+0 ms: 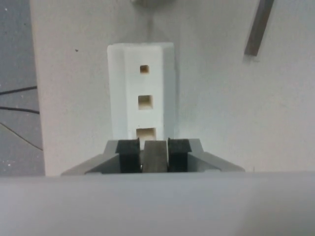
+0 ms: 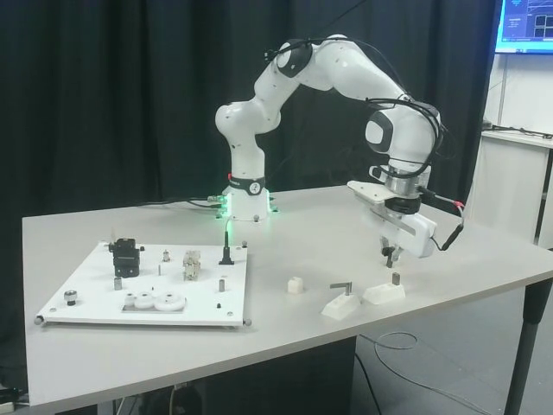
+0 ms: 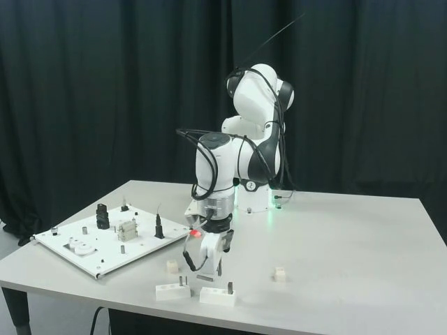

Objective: Insert square peg 3.

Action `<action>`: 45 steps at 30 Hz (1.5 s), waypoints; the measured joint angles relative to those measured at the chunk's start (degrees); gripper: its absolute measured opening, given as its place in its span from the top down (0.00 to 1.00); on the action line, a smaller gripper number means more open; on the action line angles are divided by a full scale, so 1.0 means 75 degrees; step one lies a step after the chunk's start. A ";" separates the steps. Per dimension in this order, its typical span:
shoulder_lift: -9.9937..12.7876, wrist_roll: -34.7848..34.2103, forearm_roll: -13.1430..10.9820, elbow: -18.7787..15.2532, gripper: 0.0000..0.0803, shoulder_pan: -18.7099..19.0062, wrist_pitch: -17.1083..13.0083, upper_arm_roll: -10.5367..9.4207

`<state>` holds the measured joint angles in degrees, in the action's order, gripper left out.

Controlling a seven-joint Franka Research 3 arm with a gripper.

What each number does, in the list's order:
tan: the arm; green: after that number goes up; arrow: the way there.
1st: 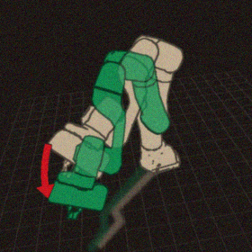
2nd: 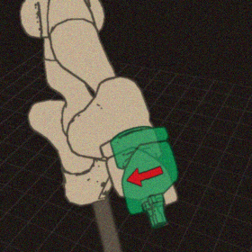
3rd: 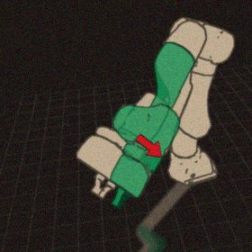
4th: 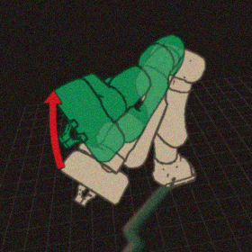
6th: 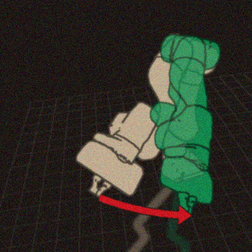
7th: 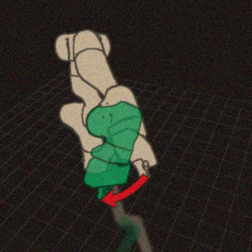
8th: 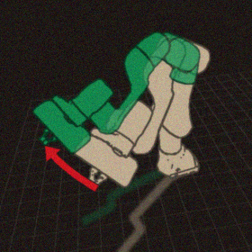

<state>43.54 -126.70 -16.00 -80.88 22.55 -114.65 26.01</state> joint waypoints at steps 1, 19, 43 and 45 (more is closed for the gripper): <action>0.0000 0.0028 0.0028 0.0003 0.86 0.0000 0.0000 0.0000; -0.0171 0.0818 0.1159 -0.0005 0.86 -0.0287 0.0520 -0.0061; -0.1076 0.2852 0.3577 -0.1013 0.86 -0.2681 0.0422 -0.2313; -0.1138 0.3048 0.3588 -0.1130 0.86 -0.2738 0.0372 -0.2302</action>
<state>35.00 -103.84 10.92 -89.36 2.01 -111.86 8.74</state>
